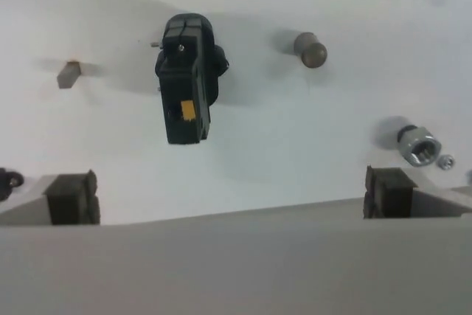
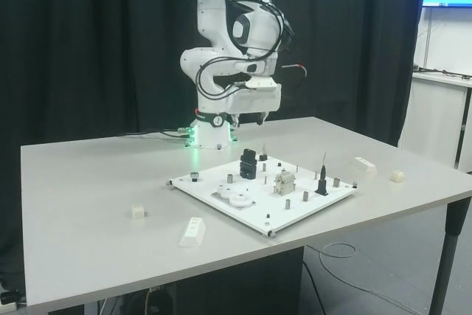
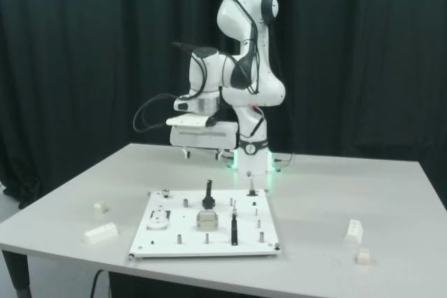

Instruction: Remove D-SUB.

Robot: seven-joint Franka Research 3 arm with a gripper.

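Observation:
The D-SUB [image 1: 184, 79] is a black connector housing standing upright on the white task board [image 1: 295, 123]. In the room views the D-SUB [image 2: 248, 163] [image 3: 208, 197] sits near the board's [image 2: 295, 208] [image 3: 154, 242] back edge, toward the arm's base. My gripper [image 1: 228, 195] hangs well above the board, open, with its two black pads [image 1: 70, 197] far apart and nothing between them. It [image 2: 247, 118] [image 3: 202, 151] hovers above the back of the board, a good height over the connector.
The board also holds a grey peg [image 1: 311, 49], a hex nut [image 1: 420, 145], a small key [image 1: 68, 74], a tall black plug [image 2: 321, 182] and white round gears [image 2: 234, 195]. Loose white blocks [image 2: 193, 231] [image 2: 363, 165] lie on the grey table around the board.

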